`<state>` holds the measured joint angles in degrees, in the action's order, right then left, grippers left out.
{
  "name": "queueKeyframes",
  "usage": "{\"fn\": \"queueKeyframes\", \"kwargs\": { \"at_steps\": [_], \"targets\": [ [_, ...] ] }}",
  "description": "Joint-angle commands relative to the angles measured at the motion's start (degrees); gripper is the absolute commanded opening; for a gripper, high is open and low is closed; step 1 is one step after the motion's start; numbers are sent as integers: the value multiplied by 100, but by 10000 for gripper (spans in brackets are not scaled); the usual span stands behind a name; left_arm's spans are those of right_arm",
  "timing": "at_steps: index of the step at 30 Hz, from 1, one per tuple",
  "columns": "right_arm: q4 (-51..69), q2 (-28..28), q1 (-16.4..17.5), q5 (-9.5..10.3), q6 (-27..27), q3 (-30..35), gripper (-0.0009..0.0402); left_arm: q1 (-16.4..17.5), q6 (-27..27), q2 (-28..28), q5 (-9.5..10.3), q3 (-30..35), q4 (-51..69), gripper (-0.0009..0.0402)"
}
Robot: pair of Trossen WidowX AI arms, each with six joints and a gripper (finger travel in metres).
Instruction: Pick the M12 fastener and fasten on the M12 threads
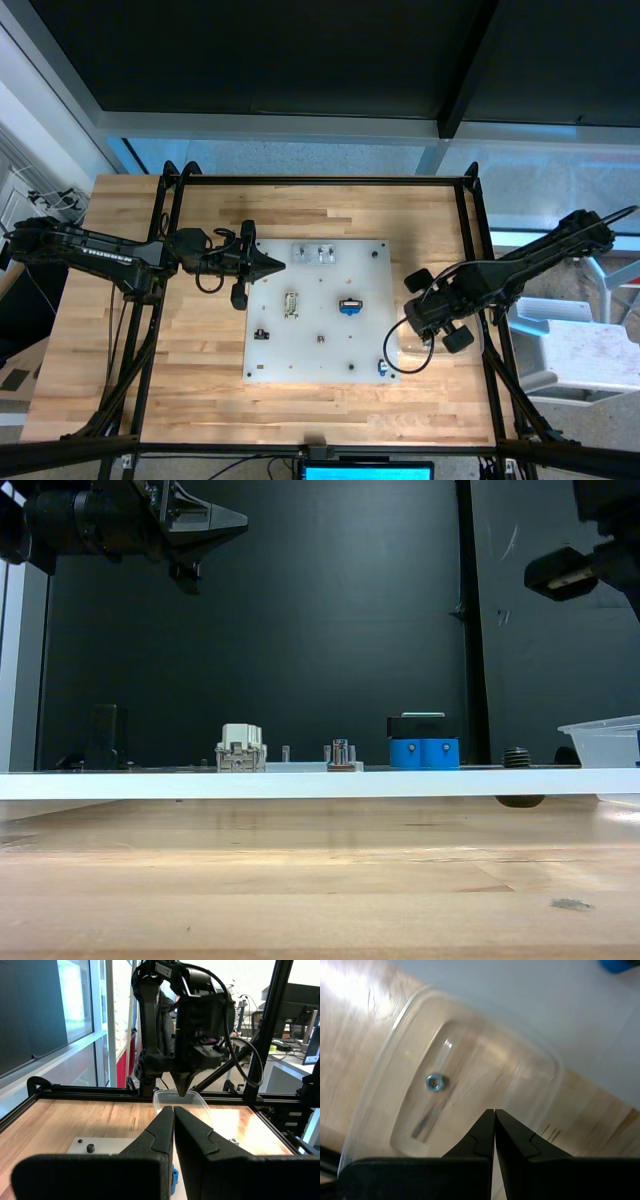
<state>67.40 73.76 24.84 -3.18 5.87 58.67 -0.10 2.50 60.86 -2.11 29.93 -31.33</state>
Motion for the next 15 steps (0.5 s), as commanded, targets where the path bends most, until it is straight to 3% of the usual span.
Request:
{"fn": "queueKeyframes", "kwargs": {
  "at_steps": [1, 9, 12, 15],
  "targets": [
    [-11, 118, 155, 24, 2, -2, 0, 2, -2, 0, -2, 2, -2, 0],
    [-90, 254, 479, 44, -122, -96, 0, 0, -2, 0, -2, 2, -2, 0],
    [-216, 254, 588, 284, -146, -208, 1, 0, -2, 0, -2, 2, -2, 0],
    [-378, 254, 715, 302, -136, -365, 13, 0, -2, 0, -2, 2, -2, 0]
  ]
}}
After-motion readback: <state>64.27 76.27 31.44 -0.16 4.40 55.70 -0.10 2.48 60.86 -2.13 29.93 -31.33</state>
